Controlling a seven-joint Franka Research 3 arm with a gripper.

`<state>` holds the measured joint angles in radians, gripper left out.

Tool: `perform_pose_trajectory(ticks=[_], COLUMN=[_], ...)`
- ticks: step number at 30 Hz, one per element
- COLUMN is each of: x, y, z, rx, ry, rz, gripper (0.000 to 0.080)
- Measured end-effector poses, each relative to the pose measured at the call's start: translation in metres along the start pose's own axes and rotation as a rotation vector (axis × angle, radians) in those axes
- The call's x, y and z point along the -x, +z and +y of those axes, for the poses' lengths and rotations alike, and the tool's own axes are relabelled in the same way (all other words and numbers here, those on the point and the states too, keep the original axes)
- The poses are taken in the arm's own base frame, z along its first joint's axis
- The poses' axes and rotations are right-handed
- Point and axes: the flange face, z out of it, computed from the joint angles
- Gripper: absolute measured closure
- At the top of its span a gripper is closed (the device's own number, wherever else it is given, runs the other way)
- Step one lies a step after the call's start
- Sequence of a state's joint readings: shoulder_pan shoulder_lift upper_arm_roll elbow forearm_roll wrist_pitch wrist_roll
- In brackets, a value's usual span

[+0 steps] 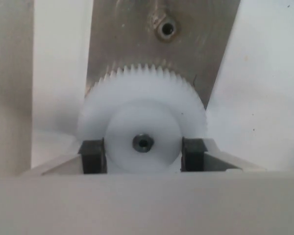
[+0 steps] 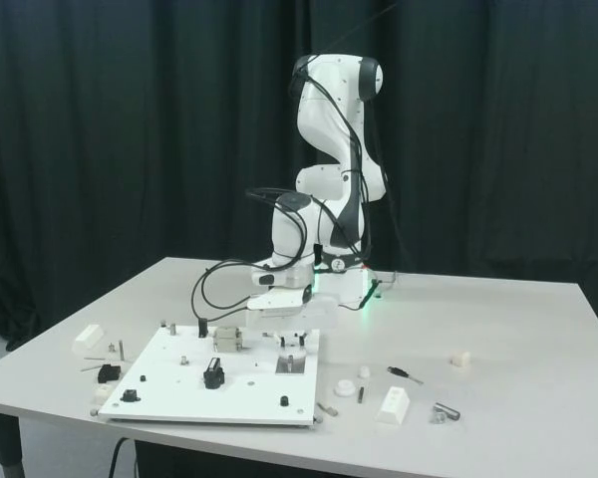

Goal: Remove large gear.

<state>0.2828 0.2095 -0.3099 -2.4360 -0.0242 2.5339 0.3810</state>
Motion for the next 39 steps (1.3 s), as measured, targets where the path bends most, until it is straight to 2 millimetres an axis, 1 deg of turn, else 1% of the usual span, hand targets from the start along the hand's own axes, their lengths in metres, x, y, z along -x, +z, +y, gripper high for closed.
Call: perform_pose_trajectory(ticks=[15, 30, 39], x=[0.0, 0.0, 0.0], y=[-0.001, -0.009, -0.01], z=[0.001, 0.002, 0.002], rx=[-0.004, -0.009, -0.008], ry=[0.008, 0.012, 0.008], rz=[-0.001, -0.003, -0.006], gripper=[0.0472, 0.0473, 0.0473])
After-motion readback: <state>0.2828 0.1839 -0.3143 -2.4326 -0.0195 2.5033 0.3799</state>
